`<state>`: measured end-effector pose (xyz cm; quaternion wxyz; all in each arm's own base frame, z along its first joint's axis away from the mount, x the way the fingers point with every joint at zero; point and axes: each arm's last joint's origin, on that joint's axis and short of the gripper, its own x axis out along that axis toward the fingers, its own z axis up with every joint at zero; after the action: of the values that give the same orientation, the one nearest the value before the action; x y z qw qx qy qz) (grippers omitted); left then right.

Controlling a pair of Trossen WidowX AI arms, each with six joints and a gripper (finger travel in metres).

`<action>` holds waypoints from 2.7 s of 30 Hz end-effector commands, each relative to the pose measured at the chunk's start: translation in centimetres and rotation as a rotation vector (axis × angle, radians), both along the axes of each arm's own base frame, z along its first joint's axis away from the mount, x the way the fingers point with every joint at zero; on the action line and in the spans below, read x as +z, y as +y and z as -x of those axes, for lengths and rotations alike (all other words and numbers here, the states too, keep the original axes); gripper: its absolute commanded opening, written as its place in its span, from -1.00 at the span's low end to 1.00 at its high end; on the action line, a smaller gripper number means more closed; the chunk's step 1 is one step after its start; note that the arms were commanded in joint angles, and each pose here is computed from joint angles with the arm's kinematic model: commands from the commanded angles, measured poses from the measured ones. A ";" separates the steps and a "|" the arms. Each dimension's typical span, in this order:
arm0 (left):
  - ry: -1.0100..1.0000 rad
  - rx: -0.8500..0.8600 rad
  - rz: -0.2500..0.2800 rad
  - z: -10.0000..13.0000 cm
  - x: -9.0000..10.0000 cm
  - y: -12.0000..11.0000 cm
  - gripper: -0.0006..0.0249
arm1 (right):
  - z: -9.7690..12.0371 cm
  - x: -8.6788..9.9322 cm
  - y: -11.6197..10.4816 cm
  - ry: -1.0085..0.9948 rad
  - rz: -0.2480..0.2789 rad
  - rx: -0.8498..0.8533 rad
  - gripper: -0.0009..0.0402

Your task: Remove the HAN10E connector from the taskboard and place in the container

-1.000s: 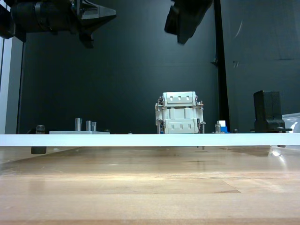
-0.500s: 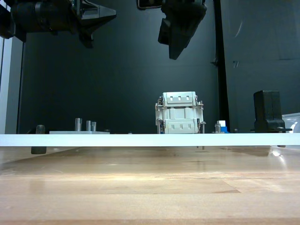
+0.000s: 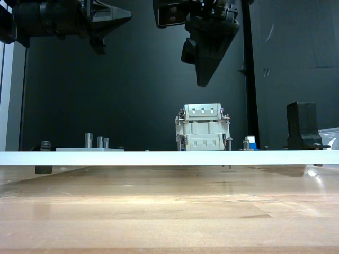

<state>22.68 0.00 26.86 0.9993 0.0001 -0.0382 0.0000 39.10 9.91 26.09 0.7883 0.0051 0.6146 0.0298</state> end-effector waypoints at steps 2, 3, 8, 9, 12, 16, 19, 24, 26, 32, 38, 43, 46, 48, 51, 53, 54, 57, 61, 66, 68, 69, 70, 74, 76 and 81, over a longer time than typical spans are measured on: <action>0.000 0.000 0.000 0.0 0.0 0.0 -0.95 | 0.0 -0.6 0.3 -0.007 -0.006 -0.006 -0.96; 0.000 0.000 0.000 0.0 0.0 0.0 -0.95 | 0.0 -0.8 0.4 -0.005 -0.006 -0.006 -0.96; 0.000 0.000 0.000 0.0 0.0 0.0 -0.95 | 0.1 -1.4 0.6 -0.009 -0.007 -0.003 -0.96; 0.000 0.000 0.000 0.0 0.0 0.0 -0.95 | 0.1 -1.5 0.6 -0.010 -0.007 -0.004 -0.96; 0.000 0.000 0.000 0.0 0.0 0.0 -0.95 | 0.0 -1.7 0.7 -0.020 -0.010 -0.006 -0.95; 0.000 0.000 0.000 0.0 0.0 0.0 -0.95 | 0.0 -2.2 0.7 -0.026 -0.012 -0.014 -0.92; 0.000 0.000 0.000 0.0 0.0 0.0 -0.95 | 0.0 -2.7 0.7 -0.022 -0.015 -0.023 -0.87; 0.000 0.000 0.000 0.0 0.0 0.0 -0.95 | 0.2 -3.3 0.7 -0.010 -0.011 -0.028 -0.74; 0.000 0.000 0.000 0.0 0.0 0.0 -0.95 | 0.2 -3.3 0.7 -0.009 -0.013 -0.035 -0.68; 0.000 0.000 0.000 0.0 0.0 0.0 -0.95 | 0.2 -3.3 0.6 -0.015 0.006 -0.055 -0.51; 0.000 0.000 0.000 0.0 0.0 0.0 -0.95 | 0.2 -3.3 0.6 -0.014 0.005 -0.054 -0.39; 0.000 0.000 0.000 0.0 0.0 0.0 -0.95 | 0.2 -3.3 0.6 -0.014 0.005 -0.054 -0.35; 0.000 0.000 0.000 0.0 0.0 0.0 -0.95 | 0.2 -3.3 0.6 -0.014 0.005 -0.053 -0.34; 0.000 0.000 0.000 0.0 0.0 0.0 -0.95 | 0.2 -3.3 0.6 -0.014 0.005 -0.053 -0.34; 0.000 0.000 0.000 0.0 0.0 0.0 -0.95 | 0.2 -3.3 0.7 -0.014 0.005 -0.052 -0.35; 0.000 0.000 0.000 0.0 0.0 0.0 -0.95 | 0.2 -3.3 0.7 -0.014 0.004 -0.052 -0.34; 0.000 0.000 0.000 0.0 0.0 0.0 -0.95 | 0.2 -3.3 0.7 -0.014 0.004 -0.052 -0.35; 0.000 0.000 0.000 0.0 0.0 0.0 -0.95 | 0.2 -3.3 0.7 -0.014 0.004 -0.052 -0.34; 0.000 0.000 0.000 0.0 0.0 0.0 -0.95 | 0.2 -3.3 0.7 -0.014 0.004 -0.051 -0.34; 0.000 0.000 0.000 0.0 0.0 0.0 -0.95 | 0.2 -3.3 0.8 -0.015 0.004 -0.050 -0.34; 0.000 0.000 0.000 0.0 0.0 0.0 -0.95 | 0.3 -3.2 0.8 -0.017 0.003 -0.050 -0.35; 0.000 0.000 0.000 0.0 0.0 0.0 -0.95 | 0.3 -3.1 0.8 -0.020 0.002 -0.049 -0.35; 0.000 0.000 0.000 0.0 0.0 0.0 -0.95 | 0.3 -3.0 0.8 -0.022 0.001 -0.048 -0.34; 0.000 0.000 0.000 0.0 0.0 0.0 -0.95 | 0.6 -2.3 0.8 -0.040 -0.004 -0.049 -0.34; 0.000 0.000 0.000 0.0 0.0 0.0 -0.95 | 0.8 -1.7 0.8 -0.054 -0.008 -0.049 -0.34; 0.000 0.000 0.000 0.0 0.0 0.0 -0.95 | 1.4 -0.2 0.6 -0.087 -0.018 -0.049 -0.34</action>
<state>22.68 0.00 26.84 0.9993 0.0001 -0.0379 0.0000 37.77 10.40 25.15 0.8081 0.0195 0.5887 0.0047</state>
